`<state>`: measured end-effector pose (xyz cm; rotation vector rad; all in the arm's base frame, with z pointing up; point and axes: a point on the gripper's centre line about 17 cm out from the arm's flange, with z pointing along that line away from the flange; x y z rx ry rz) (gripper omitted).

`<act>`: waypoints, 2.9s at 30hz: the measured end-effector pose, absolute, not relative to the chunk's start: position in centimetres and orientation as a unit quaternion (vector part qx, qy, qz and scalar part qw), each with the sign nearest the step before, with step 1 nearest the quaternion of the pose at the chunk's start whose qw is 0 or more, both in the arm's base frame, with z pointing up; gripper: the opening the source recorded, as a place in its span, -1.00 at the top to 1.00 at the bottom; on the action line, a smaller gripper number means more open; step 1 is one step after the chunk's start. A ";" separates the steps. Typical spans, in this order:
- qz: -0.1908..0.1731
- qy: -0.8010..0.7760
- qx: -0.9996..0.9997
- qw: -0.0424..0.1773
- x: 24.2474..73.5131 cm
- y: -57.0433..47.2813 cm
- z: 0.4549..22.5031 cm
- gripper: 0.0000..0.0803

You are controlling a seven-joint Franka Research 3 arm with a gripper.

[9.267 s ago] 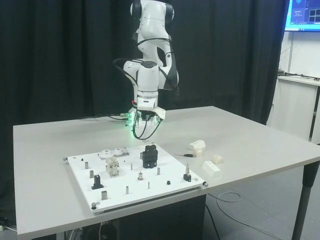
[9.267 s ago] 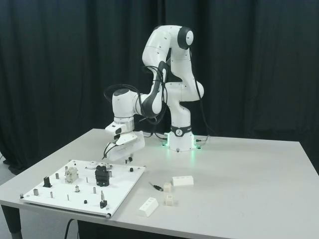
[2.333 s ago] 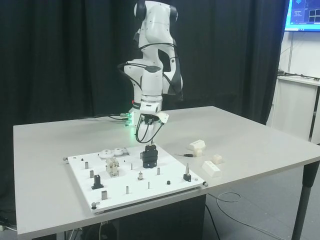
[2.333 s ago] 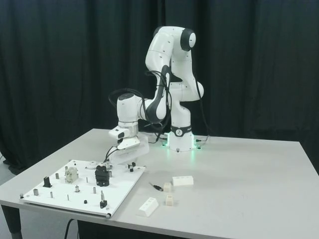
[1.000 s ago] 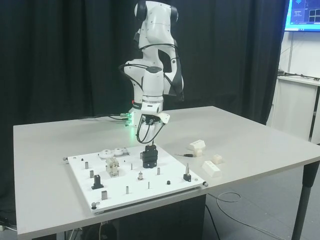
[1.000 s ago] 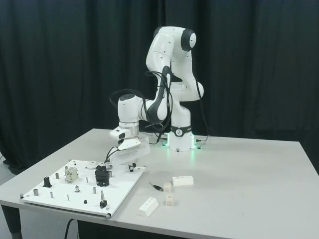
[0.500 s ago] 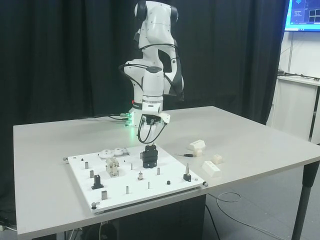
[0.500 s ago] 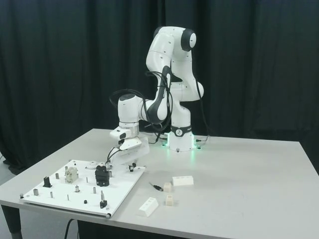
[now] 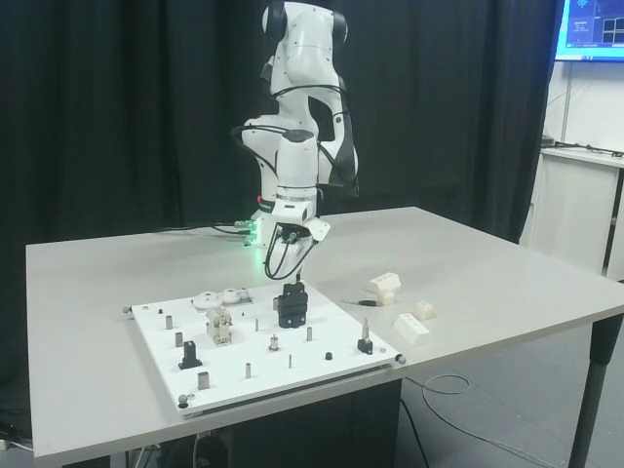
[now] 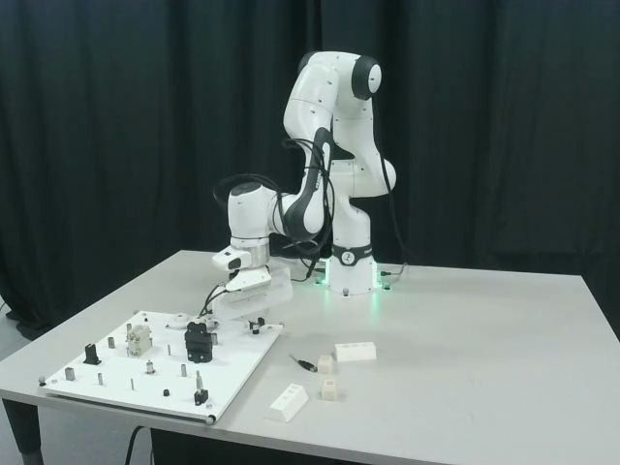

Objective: Insert bolt 4.

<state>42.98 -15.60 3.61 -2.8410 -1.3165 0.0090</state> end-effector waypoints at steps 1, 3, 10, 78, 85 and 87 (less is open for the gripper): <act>0.003 -0.415 -0.910 0.005 43.0 -15.6 3.6 0.44; 0.003 -0.403 -0.915 0.006 43.0 -15.6 3.6 0.44; 0.005 -0.358 -0.934 0.007 43.0 -15.6 3.6 0.44; 0.027 0.079 -0.996 0.011 43.0 -15.6 3.6 0.44; 0.028 0.194 -0.980 0.008 43.0 -15.6 3.6 0.44; 0.028 0.220 -0.975 0.007 43.0 -15.7 3.6 0.44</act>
